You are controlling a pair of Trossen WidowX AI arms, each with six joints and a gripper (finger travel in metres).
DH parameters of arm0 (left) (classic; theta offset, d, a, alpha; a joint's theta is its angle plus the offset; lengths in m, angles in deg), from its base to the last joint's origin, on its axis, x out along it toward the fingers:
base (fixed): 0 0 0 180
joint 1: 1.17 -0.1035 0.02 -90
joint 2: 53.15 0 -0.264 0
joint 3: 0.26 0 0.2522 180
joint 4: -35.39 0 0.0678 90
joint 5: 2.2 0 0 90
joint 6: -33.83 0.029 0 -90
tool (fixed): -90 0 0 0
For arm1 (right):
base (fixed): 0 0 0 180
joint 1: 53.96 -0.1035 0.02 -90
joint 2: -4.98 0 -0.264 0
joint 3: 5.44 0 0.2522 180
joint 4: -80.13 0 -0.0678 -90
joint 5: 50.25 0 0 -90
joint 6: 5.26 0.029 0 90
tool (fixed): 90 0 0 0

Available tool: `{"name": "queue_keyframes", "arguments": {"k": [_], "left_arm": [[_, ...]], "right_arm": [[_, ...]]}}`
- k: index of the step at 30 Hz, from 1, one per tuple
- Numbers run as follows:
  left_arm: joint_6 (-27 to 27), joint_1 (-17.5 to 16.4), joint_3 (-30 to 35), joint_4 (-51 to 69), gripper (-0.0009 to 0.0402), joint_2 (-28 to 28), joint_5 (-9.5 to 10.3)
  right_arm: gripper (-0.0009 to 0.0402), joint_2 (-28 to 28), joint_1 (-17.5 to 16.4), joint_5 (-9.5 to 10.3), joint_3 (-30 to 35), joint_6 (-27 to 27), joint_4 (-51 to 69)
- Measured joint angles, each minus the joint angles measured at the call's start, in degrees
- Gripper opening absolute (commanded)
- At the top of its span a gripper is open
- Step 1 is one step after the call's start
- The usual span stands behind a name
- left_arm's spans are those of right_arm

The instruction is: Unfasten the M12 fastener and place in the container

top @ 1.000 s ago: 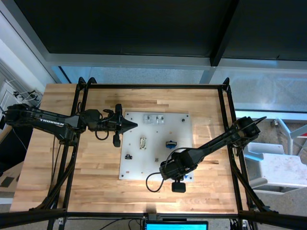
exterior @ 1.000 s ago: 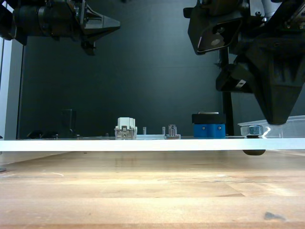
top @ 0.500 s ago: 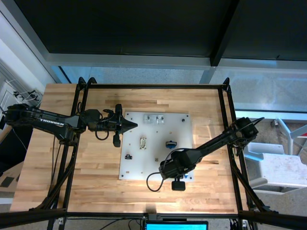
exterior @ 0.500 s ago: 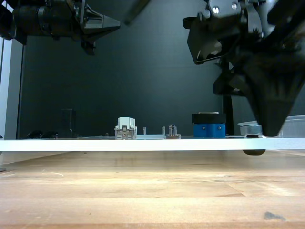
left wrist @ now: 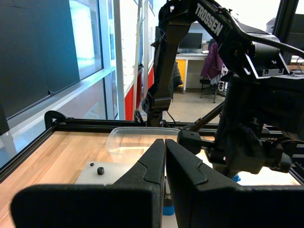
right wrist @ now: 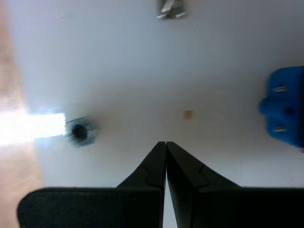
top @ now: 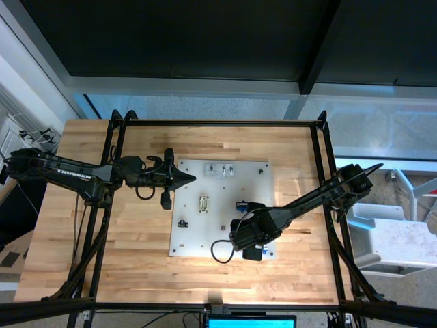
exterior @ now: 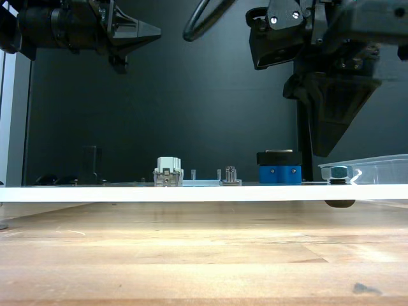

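Change: right gripper (exterior: pixel 322 152) has lifted off the M12 nut (exterior: pixel 341 172), fingers together, empty | nut sits on its stud by the board's (top: pixel 198 239) near right edge, so judged not yet free | container (top: pixel 300 179) well apart, no nut visible inside, open air between | left gripper (top: pixel 188 179) parked at the board's left edge, closed.

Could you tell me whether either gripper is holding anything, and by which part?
Nothing is held. The right gripper hangs shut and empty above the board, apart from the silver nut; the left gripper, shut and empty, is parked high.
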Motion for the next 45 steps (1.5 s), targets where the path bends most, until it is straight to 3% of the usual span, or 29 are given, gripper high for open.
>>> {"name": "queue_keyframes", "arguments": {"k": [6,7,9,27,32,41,43,45], "left_arm": [[0.0,0.0,0.02,-0.02,0.0,-0.02,0.0],[0.02,0.0,0.02,0.0,0.0,-0.02,0.0],[0.02,0.0,0.02,0.0,0.0,-0.02,0.0],[0.02,0.0,0.0,0.0,0.0,-0.02,0.0],[0.0,0.0,0.0,0.0,0.0,-0.02,0.0],[0.0,0.0,0.0,-0.02,0.0,0.0,0.0],[0.0,0.0,0.0,0.0,0.0,-0.02,0.0],[0.02,0.0,0.02,-0.02,0.0,-0.02,0.0]], "right_arm": [[0.0,0.07,-0.17,13.79,1.95,0.0,-0.15],[0.0,0.09,-0.15,15.5,1.99,-0.07,-0.5],[0.0,0.09,-0.26,16.96,2.01,-0.2,-1.03],[0.0,-4.17,-0.04,17.07,1.81,-4.07,-5.62],[0.0,-4.17,0.07,15.26,1.57,-4.35,-5.73],[0.0,-4.17,0.31,14.99,1.33,-4.33,-5.75],[0.0,-4.17,0.31,13.94,1.33,-4.22,-5.66],[0.0,-4.15,0.28,11.1,1.33,-2.89,-4.66]]}}
